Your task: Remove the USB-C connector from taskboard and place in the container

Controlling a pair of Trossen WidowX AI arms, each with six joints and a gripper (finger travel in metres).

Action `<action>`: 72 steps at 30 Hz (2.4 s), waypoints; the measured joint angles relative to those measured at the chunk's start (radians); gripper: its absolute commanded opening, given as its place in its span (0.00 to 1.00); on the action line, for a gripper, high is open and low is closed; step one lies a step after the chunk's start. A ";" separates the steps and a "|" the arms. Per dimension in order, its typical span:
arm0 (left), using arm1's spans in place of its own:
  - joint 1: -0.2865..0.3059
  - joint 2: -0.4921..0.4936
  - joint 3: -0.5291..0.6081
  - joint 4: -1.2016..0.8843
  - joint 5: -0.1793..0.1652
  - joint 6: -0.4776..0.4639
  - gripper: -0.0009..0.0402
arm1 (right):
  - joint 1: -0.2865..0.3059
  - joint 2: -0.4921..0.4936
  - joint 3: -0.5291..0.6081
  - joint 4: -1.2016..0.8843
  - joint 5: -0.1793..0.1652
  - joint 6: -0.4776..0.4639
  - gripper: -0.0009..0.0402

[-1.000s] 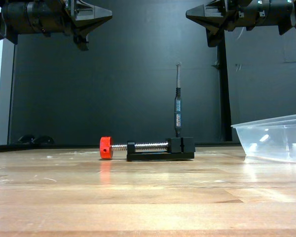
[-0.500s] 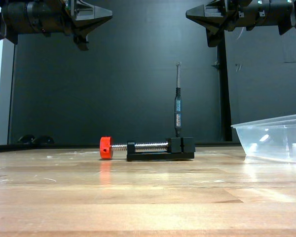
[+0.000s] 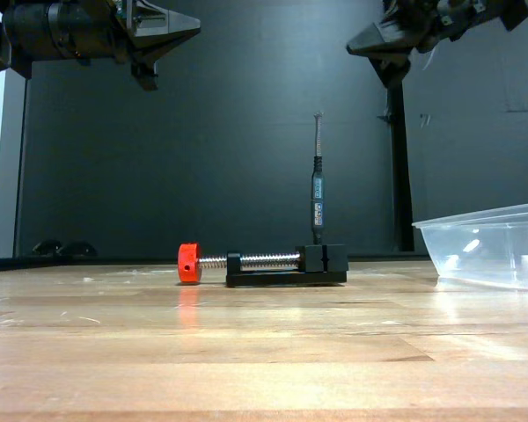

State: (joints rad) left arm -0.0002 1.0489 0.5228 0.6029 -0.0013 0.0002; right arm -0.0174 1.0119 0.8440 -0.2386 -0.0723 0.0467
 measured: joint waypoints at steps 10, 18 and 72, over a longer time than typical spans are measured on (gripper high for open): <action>0.000 0.000 0.000 0.000 0.000 0.000 0.02 | 0.058 0.143 0.173 -0.396 0.062 0.025 0.02; 0.000 0.000 0.000 0.000 0.000 0.000 0.02 | 0.097 0.280 0.284 -0.517 0.092 0.049 0.02; 0.000 0.000 0.000 0.000 0.000 0.000 0.02 | 0.181 0.725 0.506 -0.494 0.204 0.101 0.39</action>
State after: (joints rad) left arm -0.0002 1.0489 0.5224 0.6029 -0.0013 0.0002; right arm 0.1635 1.7370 1.3502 -0.7326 0.1318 0.1474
